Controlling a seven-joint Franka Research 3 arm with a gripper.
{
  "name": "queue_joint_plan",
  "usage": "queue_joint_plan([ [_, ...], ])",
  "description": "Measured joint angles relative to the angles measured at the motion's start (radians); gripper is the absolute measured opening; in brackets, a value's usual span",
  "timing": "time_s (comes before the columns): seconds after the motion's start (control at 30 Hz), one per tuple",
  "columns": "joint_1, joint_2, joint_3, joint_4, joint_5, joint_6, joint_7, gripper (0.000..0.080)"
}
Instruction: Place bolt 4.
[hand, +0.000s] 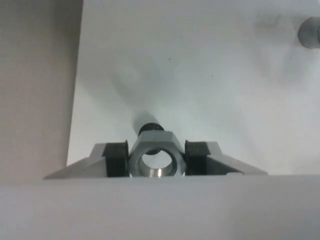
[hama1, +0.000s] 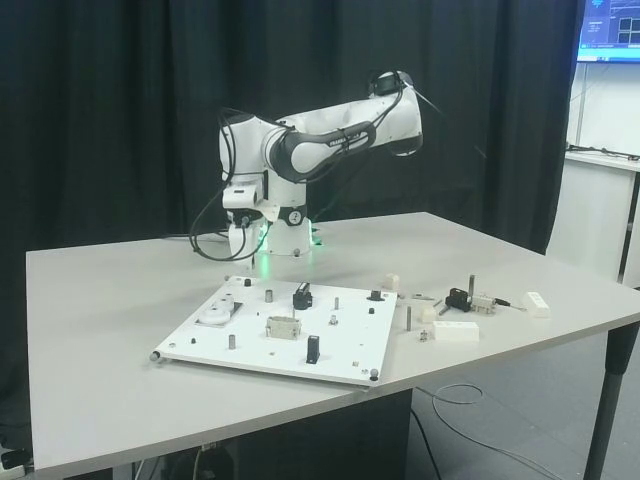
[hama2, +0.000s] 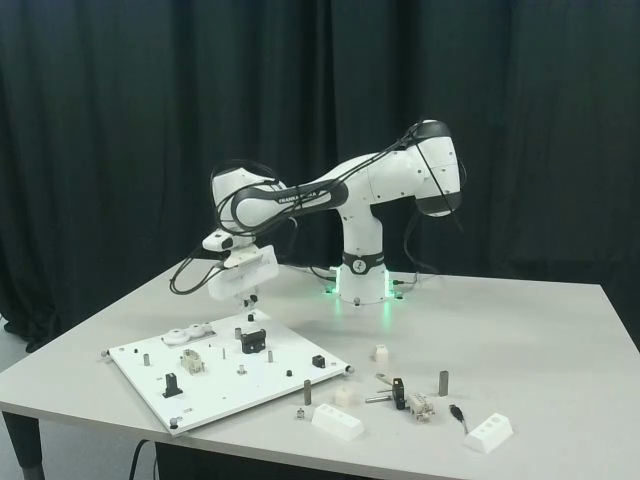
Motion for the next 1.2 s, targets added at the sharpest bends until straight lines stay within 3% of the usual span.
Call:
queue_joint_plan([
  [1.2,0.000,-0.001,-0.011,0.010,0.002,0.010,0.026,0.0239],
])
